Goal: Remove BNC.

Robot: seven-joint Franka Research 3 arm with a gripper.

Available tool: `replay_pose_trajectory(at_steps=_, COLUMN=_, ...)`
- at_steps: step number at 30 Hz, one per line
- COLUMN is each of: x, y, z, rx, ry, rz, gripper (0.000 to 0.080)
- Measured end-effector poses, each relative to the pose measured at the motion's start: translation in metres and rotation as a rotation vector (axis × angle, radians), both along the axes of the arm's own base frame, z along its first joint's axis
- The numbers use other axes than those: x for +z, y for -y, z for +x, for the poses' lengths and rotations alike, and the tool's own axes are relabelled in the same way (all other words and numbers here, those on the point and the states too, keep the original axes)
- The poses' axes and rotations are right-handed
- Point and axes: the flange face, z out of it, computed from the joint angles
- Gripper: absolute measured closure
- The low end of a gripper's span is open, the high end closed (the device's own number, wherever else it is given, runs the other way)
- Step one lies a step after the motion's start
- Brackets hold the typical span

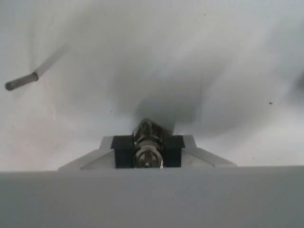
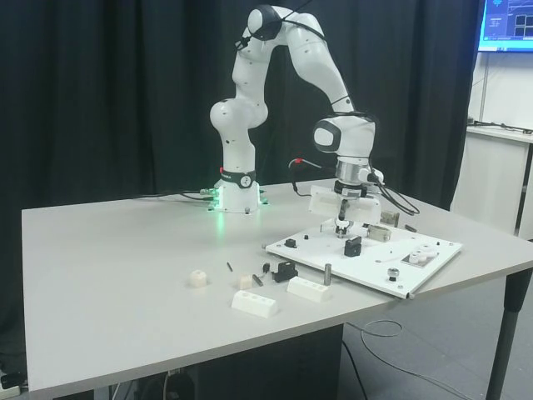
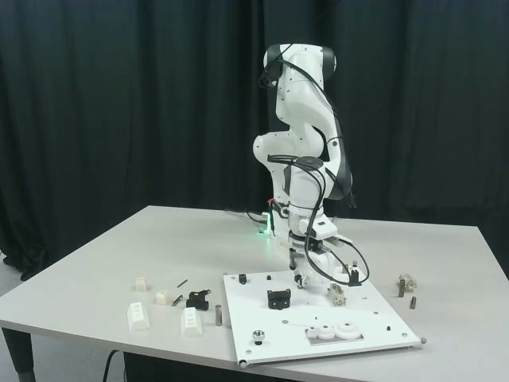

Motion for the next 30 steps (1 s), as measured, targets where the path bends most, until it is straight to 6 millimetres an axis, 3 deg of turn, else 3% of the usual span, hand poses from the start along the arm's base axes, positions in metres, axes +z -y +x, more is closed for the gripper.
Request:
replay_pose_trajectory(at_steps=16, x=0.003, y=0.0, z=0.002, rx=0.002, ry=-0.01, rz=0.0, gripper=0.0681)
replay_pose_trajectory(at_steps=30, x=0.025, y=-0.002, z=0.013, rx=0.001, ry=-0.013, rz=0.004, gripper=0.0681)
